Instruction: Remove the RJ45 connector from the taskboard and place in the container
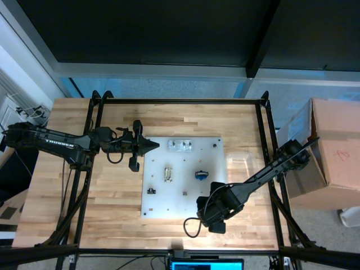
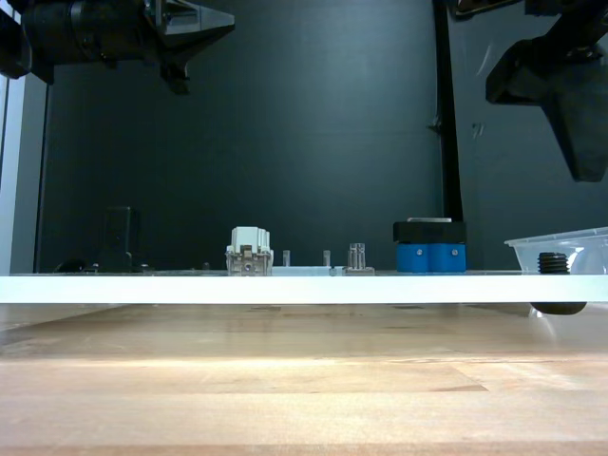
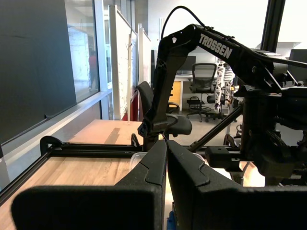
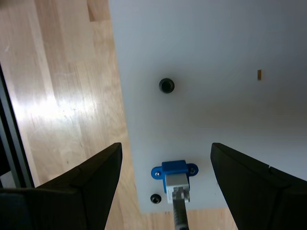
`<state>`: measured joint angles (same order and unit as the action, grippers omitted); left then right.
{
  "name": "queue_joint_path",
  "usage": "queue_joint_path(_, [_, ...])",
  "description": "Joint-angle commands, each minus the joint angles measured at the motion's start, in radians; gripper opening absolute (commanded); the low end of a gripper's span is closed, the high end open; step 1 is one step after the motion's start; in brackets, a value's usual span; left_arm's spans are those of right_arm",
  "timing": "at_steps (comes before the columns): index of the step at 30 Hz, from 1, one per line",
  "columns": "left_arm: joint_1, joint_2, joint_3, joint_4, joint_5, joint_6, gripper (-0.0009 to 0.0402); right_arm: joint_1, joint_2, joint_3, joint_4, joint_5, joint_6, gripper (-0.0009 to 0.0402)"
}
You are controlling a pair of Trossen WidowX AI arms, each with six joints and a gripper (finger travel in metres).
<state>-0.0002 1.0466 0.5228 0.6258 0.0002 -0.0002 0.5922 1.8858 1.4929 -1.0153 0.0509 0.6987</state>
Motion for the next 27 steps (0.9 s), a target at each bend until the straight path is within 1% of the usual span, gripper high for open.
queue_joint_path(1, [0.000,0.000,0.000,0.000,0.000,0.000,0.0000,0.002,0.024,-0.004,0.014,0.000,0.000,0.0259])
queue_joint_path(6, [0.000,0.000,0.000,0.000,0.000,0.000,0.0000,0.004,0.051,-0.005,0.024,-0.002,-0.001,0.0256])
queue_joint_path(9, [0.000,0.000,0.000,0.000,0.000,0.000,0.0000,0.004,0.057,-0.006,0.031,0.000,0.000,0.0239])
queue_joint_path(12, [0.000,0.000,0.000,0.000,0.000,0.000,0.0000,0.005,0.057,-0.006,0.034,0.000,0.001,0.0202])
queue_joint_path(18, [0.000,0.000,0.000,0.000,0.000,0.000,0.0000,0.006,0.055,-0.005,0.034,-0.002,0.000,0.0102])
queue_joint_path(23, [0.000,0.000,0.000,0.000,0.000,0.000,0.0000,0.007,0.046,-0.003,0.034,-0.001,0.000,0.0029])
queue_joint_path(26, [0.000,0.000,0.000,0.000,0.000,0.000,0.0000,0.007,0.037,-0.003,0.033,-0.001,0.000,-0.0004])
queue_joint_path(27, [0.000,0.000,0.000,0.000,0.000,0.000,0.0000,0.008,0.032,-0.003,0.032,0.000,0.000,0.0001])
